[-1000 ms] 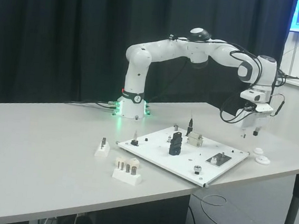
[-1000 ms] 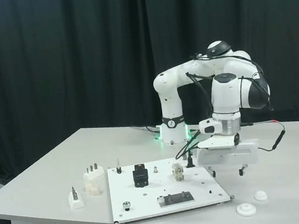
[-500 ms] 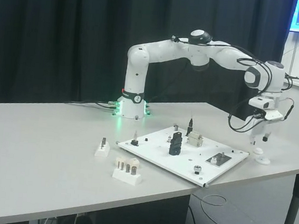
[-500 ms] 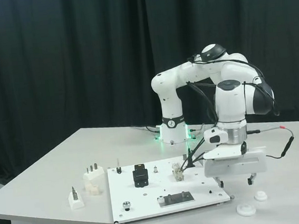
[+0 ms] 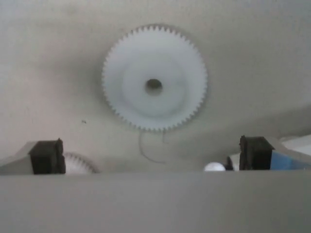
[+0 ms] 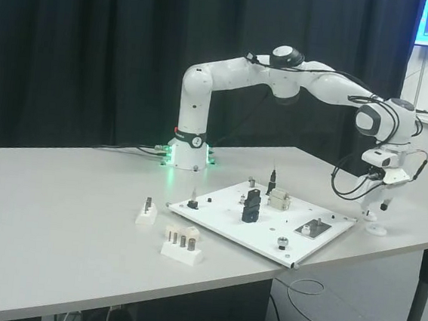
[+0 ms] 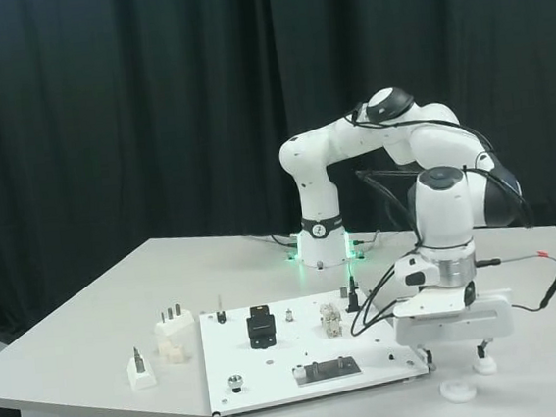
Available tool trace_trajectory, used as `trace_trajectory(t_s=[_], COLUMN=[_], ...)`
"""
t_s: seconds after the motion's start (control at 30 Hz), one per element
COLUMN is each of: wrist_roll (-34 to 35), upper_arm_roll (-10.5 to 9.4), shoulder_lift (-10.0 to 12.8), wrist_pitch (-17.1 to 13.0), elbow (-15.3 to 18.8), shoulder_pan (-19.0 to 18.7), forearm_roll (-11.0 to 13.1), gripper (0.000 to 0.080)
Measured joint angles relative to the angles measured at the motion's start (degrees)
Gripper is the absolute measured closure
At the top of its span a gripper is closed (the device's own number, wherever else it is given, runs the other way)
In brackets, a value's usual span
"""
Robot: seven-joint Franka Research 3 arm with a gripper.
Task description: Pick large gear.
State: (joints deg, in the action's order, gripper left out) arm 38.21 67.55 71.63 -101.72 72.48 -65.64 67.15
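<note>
Grey surface (image 6: 66, 199) and black curtain frame my view, with the pincer (image 5: 150, 156) now out over the surface's far corner, past the white board (image 6: 263, 220). Its two black pads (image 5: 47, 156) stand wide apart with nothing between them, hanging just above the surface. Through the wrist camera I see the large gear (image 5: 154, 78) lying flat on the surface, white, teeth all round and a hole in the middle; it sits ahead of the line between the pads, not between them. A smaller gear (image 5: 77, 165) peeks out beside one pad, mostly hidden by it.

From the first room view the pincer (image 6: 376, 210) hangs over the large gear (image 6: 376, 230), and the small gear (image 6: 370, 216) lies just beside it. In the second room view the pincer (image 7: 457, 358) hangs low over both: the large gear (image 7: 458, 389) at the surface's near edge, the small one (image 7: 484, 365) next to it.

Against a second ago, I have brought the arm (image 6: 283, 68) well outward and down: then the pincer hung high over the board's edge, short of the gears; half a second ago it was nearly above them but higher. The gears themselves have not moved. The board's fixtures and the two white blocks (image 6: 183, 242) beside it lie as before.
</note>
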Motion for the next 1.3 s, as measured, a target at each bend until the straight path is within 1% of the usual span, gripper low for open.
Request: trace_trajectory(t_s=[0.13, 0.4, 0.57, 0.87, 1.0, 1.17, 1.3], wrist_roll=[3.82, 10.58, 12.40, 12.79, 13.01, 13.96, 14.02], upper_arm_roll=[-1.56, -4.37, -5.13, -5.21, -5.47, -6.76, -7.99], shoulder_lift=[0.09, 0.15, 0.16, 0.23, 0.21, -0.01, -0.14], wrist_pitch=[-1.73, -5.23, -6.45, -7.15, -7.15, -6.89, -6.54], elbow=[-0.91, -2.45, -2.77, -2.88, -3.30, -4.42, -5.70], shoulder_pan=[0.05, 0.02, 0.03, 0.76, 1.61, 3.35, 4.86], forearm_roll=[-2.16, -7.71, -9.52, -9.67, -9.10, -7.84, -7.36], gripper=[0.0003, 0.0003, 0.0003, 0.0003, 0.0003, 0.0003, 0.0003])
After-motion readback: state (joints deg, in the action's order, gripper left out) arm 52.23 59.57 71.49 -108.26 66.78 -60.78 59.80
